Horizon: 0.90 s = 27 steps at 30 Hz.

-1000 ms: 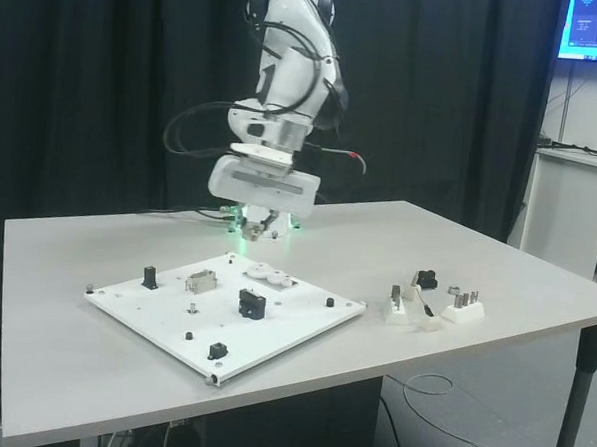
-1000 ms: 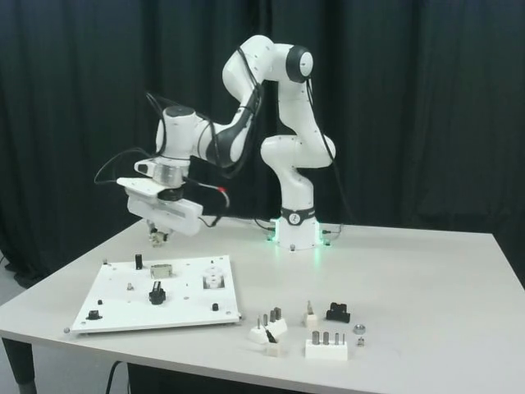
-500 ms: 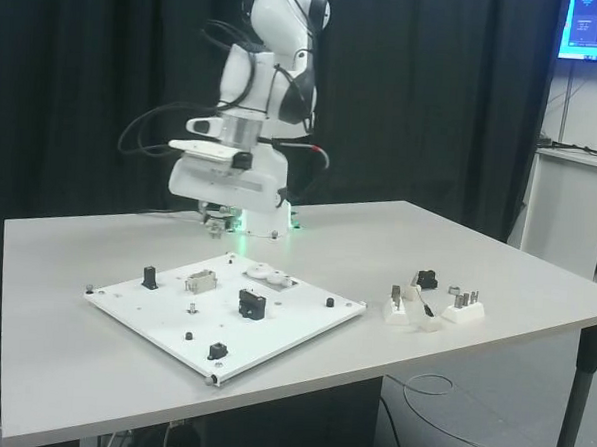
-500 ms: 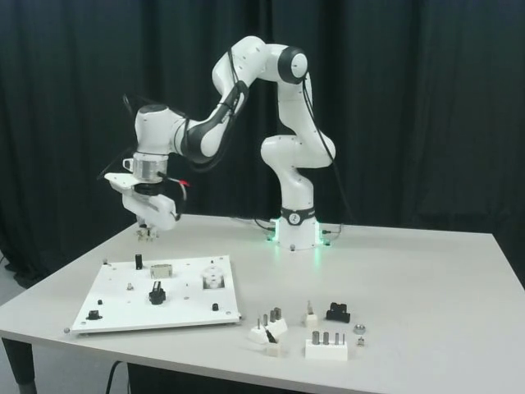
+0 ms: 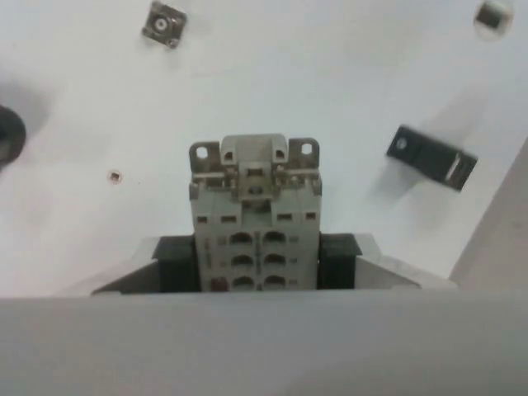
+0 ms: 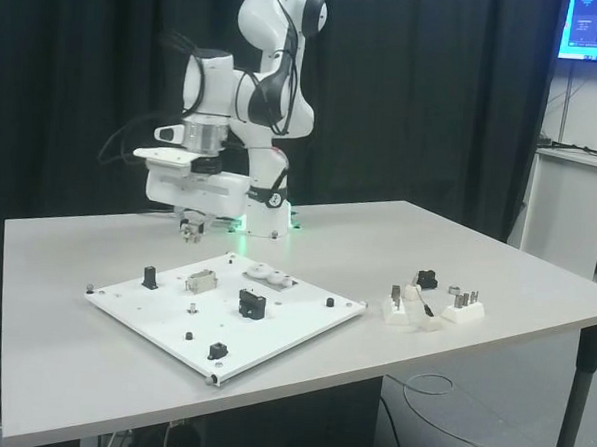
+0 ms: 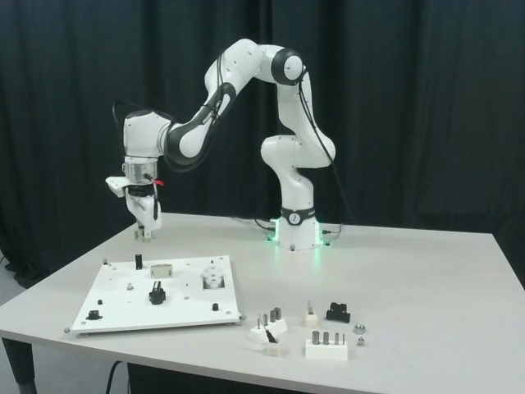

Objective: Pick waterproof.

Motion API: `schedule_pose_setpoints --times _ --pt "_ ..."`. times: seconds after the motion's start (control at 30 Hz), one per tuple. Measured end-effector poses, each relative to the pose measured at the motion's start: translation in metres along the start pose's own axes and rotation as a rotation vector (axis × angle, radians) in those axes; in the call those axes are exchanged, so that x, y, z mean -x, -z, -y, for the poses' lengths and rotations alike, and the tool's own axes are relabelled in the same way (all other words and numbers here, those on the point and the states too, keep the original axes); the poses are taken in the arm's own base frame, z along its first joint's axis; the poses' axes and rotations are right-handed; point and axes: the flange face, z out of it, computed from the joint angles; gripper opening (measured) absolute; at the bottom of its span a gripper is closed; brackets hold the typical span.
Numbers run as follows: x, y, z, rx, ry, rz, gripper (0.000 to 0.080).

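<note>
Waterproof connector [image 5: 254,216], a grey block with rows of round sockets, sits on the white board [image 6: 273,327] near its back edge, unheld. In the room views, going left to right, the pincer [image 6: 189,232] hangs above the board's back left part, clear of the connector [image 6: 200,280]. In the wrist view its black fingers [image 5: 176,262] stand apart, one on each side of the block. Farther right on the grey desk [image 6: 398,239] stand small white holders [image 6: 463,310].
</note>
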Motion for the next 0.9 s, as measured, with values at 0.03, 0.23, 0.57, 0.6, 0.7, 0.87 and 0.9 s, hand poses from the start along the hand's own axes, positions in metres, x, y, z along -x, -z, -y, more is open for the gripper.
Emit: schedule_pose_setpoints --times 0.03,0.23,0.57,0.6,0.7,0.87,0.9 --pt "-0.001 -0.002 -0.002 -0.004 -0.025 0.010 0.0308" --pt "-0.006 -0.013 -0.010 -0.022 -0.156 0.057 0.0308" --pt "-0.007 -0.027 -0.014 -0.035 -0.321 0.099 0.0308" --pt "-0.007 -0.028 -0.014 -0.036 -0.337 0.104 0.0308" --pt "-0.006 -0.032 -0.014 -0.037 -0.380 0.119 0.0308" --pt "-0.004 -0.037 -0.015 -0.027 -0.413 0.148 0.0308" --pt "-0.003 -0.037 -0.015 -0.024 -0.419 0.153 0.0308"
